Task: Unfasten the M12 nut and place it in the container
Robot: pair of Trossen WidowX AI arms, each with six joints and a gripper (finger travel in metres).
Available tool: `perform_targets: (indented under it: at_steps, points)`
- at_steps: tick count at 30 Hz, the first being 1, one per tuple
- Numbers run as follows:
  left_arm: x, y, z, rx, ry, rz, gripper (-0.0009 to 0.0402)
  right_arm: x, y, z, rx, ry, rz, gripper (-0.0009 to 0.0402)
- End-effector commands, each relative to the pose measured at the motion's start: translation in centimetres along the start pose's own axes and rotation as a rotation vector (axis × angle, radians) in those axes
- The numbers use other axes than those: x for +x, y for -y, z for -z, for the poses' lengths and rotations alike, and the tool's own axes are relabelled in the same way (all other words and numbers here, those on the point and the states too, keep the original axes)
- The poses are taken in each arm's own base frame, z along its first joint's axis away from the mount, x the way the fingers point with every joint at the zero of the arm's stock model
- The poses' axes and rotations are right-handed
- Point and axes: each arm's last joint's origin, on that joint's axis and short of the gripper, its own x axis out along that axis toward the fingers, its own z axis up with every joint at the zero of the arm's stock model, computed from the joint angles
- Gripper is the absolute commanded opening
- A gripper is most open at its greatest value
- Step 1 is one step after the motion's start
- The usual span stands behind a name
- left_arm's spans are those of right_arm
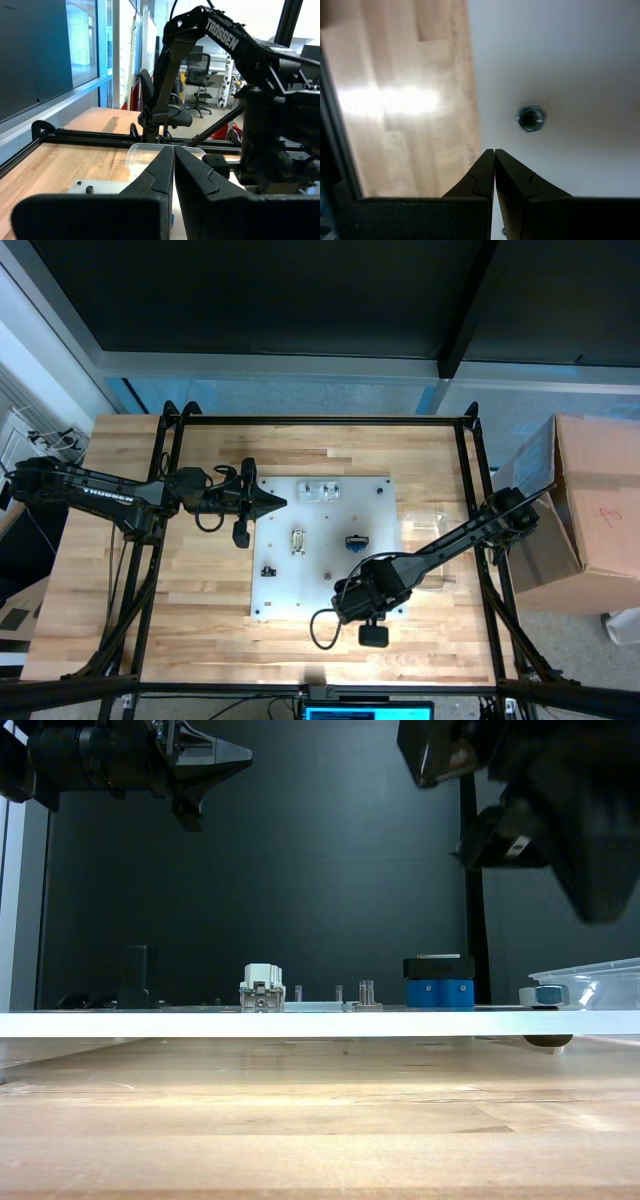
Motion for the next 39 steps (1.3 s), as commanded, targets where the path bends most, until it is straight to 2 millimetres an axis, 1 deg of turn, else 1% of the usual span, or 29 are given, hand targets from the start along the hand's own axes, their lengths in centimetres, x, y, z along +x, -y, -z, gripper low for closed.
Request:
perform_targets:
  at_steps: [1, 8, 17, 26, 32, 34, 36, 39]
  points:
    - [0.0, 0.0, 0.0, 0.000, 0.000, 0.000, 0.0000, 0.0, -0.1, 0.0, 0.004, 0.007, -0.004, 0.0000]
    - [0.0, 0.0, 0.0, 0.000, 0.000, 0.000, 0.0000, 1.8, -0.1, 0.0, -0.008, -0.028, 0.024, 0.0000]
    - [0.0, 0.0, 0.0, 0.000, 0.000, 0.000, 0.0000, 2.6, 0.1, 0.1, -0.007, -0.015, 0.025, 0.0000]
    - [0.0, 0.0, 0.0, 0.000, 0.000, 0.000, 0.0000, 3.1, 0.3, 0.2, -0.008, 0.000, 0.043, 0.0000]
    - [0.0, 0.0, 0.0, 0.000, 0.000, 0.000, 0.0000, 3.1, 0.4, 0.3, -0.009, 0.002, 0.067, 0.0000]
    - [0.0, 0.0, 0.0, 0.000, 0.000, 0.000, 0.0000, 2.8, 0.8, 0.4, 0.007, 0.028, 0.161, 0.0000]
    - [0.0, 0.0, 0.0, 0.000, 0.000, 0.000, 0.0000, 2.0, 1.1, 0.6, 0.027, 0.057, 0.255, 0.0000]
    - [0.0, 0.0, 0.0, 0.000, 0.000, 0.000, 0.0000, 1.0, 1.3, 0.7, 0.037, 0.069, 0.313, 0.0000]
